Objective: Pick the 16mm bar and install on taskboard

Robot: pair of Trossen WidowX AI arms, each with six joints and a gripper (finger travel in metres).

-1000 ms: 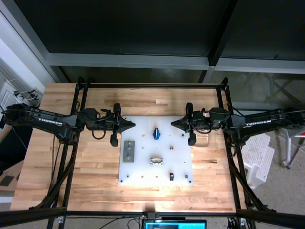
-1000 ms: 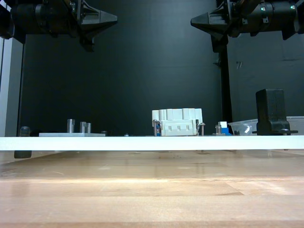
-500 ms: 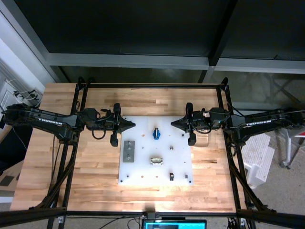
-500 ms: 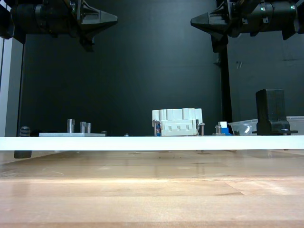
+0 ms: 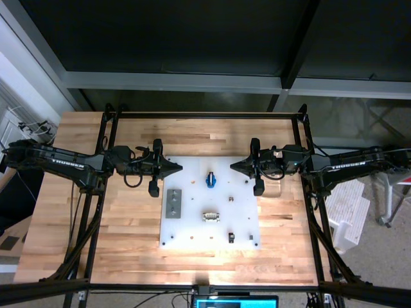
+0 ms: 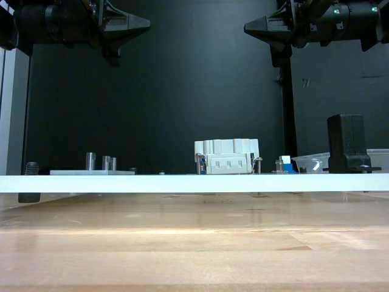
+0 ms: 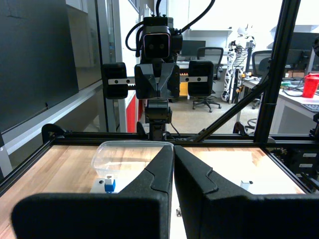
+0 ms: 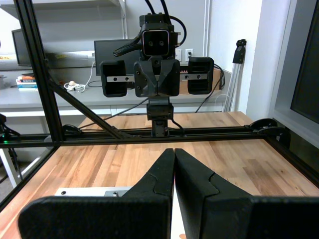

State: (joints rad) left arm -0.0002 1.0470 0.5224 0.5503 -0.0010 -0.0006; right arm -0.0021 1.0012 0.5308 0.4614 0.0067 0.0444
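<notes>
right gripper (image 8: 174, 152) fingers pressed together, left gripper (image 8: 157, 90) facing across wooden table (image 8: 249, 167), taskboard (image 8: 89, 191) beneath

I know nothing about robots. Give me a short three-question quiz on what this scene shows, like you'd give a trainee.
1. Fill the gap: the left end effector and the right end effector hang high above the far end of the white board, one at its left side and one at its right, pointing at each other, each with its fingers ____.
2. True or false: one of them is holding a metal bar.
3. Pick one: the blue knob sits (A) on the white board, (B) on the wooden tabletop, (C) between an end effector's fingers.

Key: 1 shut; 2 false; 3 A.
</notes>
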